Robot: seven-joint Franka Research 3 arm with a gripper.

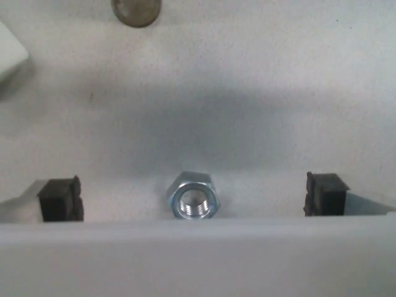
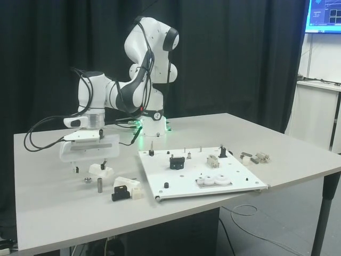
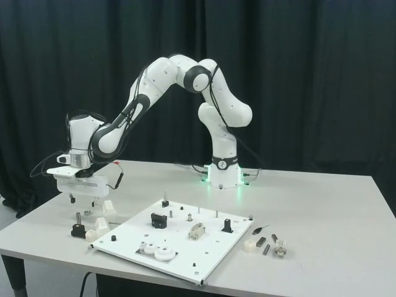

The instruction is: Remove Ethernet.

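Tabletop (image 2: pixel 48 213): the arm (image 2: pixel 133 90) is parked over the loose-parts cluster, well apart from the board (image 2: pixel 154 173). It is nowhere near the work.

Progress: I judge the task not started. Nothing is gripped and nothing Ethernet-like sits under the end effector (image 1: pixel 193 199). Everything is left to do: cross to the board, line up on the connector, grip it, pull it out and set it down.

End effector: the wrist view shows the two black pads (image 1: pixel 60 199) spread wide with nothing pinched. A hex nut (image 1: pixel 193 197) stands on the tabletop between them, touching neither pad. That is not the target.

Ethernet (image 3: pixel 197 231): my best guess is the small pale block near the middle of the board, between the black block (image 3: pixel 158 219) and the black bracket (image 3: pixel 228 225). It is too small in both room views to confirm a plug, latch or cable. It looks seated upright on the board, with no cable that I can make out. If it is a latched plug, it likely needs the tab pressed before it will pull free.

Other small items:
- White pieces (image 2: pixel 101 170) and a short peg (image 2: pixel 99 188) lie beside the end effector.
- A few loose bits (image 2: pixel 256 156) lie off the far side of the board.
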